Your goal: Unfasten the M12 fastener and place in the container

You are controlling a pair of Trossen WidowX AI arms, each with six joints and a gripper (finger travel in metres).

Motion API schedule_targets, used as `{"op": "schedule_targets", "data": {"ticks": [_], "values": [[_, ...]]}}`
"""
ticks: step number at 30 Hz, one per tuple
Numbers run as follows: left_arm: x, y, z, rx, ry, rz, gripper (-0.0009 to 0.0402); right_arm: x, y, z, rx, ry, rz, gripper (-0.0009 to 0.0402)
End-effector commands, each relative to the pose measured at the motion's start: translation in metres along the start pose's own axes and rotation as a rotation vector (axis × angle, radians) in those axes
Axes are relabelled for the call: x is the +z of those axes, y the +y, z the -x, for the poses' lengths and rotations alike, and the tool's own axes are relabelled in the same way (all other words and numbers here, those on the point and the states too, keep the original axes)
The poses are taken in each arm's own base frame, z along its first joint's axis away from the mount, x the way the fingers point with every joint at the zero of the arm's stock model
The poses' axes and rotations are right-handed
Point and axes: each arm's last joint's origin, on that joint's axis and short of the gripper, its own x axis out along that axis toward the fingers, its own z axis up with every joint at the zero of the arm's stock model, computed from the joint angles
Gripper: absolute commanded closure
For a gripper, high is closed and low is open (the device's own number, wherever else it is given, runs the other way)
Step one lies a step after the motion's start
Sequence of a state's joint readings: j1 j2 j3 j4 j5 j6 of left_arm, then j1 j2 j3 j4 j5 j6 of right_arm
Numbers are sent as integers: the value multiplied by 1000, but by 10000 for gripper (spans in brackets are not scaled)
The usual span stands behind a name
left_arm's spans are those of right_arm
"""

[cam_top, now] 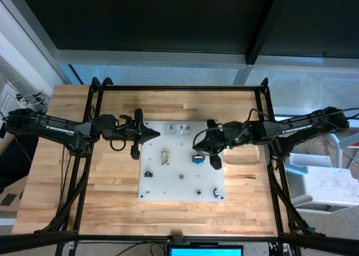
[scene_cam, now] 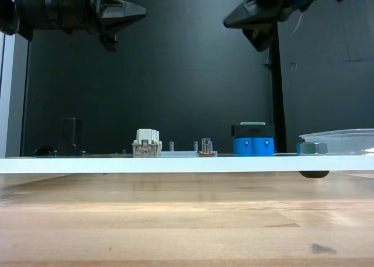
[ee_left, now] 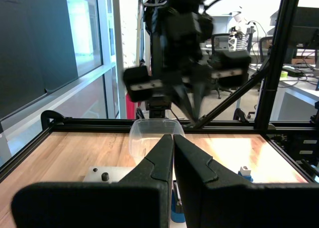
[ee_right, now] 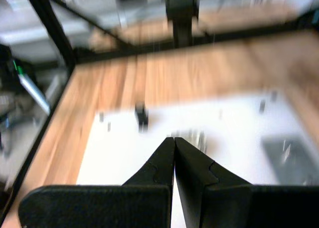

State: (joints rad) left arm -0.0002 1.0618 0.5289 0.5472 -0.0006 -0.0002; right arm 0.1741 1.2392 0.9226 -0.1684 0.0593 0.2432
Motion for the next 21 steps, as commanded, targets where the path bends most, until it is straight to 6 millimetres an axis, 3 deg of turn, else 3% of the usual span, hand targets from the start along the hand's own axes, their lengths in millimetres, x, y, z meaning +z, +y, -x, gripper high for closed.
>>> {"op": "schedule_targets", "data": {"ticks": [1,21], "values": [[0,0,0,0,-1,0,393,4,14,-5,6,109,-53,393],[0,0,0,0,0,0,393,25,52,-44,-217,558,-325,393]]}}
